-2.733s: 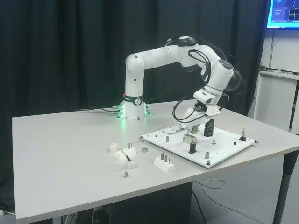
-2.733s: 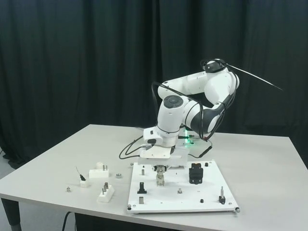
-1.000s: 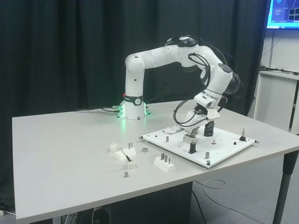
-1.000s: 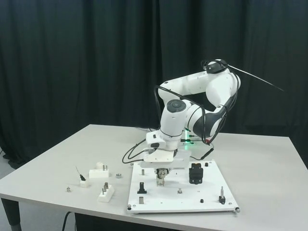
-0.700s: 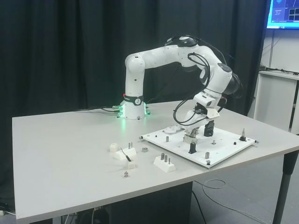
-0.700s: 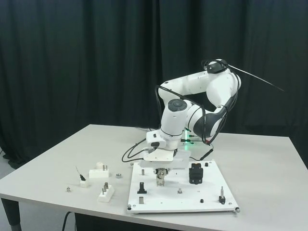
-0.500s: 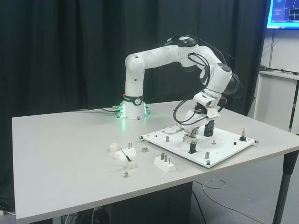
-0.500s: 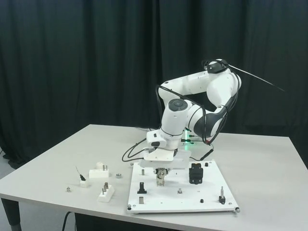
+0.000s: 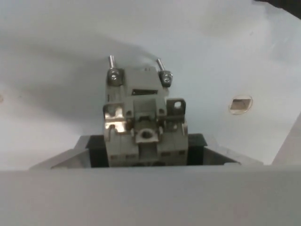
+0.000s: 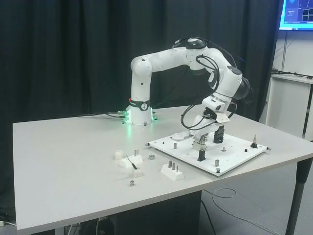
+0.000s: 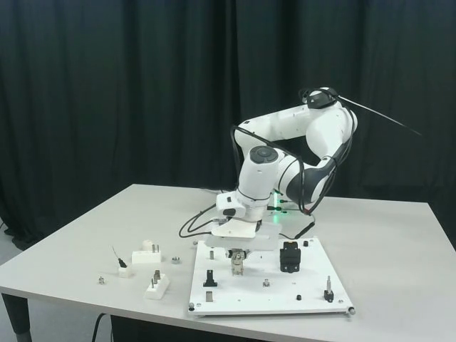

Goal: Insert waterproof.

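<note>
gripper [image 11: 236,261] hangs straight above the connector [image 9: 143,123], which stands upright on the white board [image 11: 313,288], long axis vertical, in line with the gripper. finger state: cannot tell. 2 screws [image 9: 112,71] on its far end.

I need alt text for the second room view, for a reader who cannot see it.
A white robot arm bends down over a white board on a grey table, its gripper low over a small connector part. Small white blocks sit on the table beside the board.
</note>
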You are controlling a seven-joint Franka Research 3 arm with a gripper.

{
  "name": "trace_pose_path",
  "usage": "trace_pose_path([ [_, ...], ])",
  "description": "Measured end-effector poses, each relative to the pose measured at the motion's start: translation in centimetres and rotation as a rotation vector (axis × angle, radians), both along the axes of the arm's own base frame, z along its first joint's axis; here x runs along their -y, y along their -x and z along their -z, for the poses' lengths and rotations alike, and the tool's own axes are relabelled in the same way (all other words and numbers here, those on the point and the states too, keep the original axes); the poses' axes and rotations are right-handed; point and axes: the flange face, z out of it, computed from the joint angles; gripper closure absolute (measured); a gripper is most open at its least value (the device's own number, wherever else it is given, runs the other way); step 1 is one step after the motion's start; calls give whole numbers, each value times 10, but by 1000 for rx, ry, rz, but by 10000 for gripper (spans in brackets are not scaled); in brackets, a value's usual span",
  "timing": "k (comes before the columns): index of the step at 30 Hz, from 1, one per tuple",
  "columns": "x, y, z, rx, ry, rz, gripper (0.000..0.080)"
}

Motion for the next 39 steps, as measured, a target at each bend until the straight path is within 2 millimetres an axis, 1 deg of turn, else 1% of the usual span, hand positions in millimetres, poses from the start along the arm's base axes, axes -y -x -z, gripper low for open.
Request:
trace_pose_path([
  [18, 0, 2, 1, -12, -15, 12, 486],
  [39, 2, 2, 1, 5, -13, 77, 486],
])
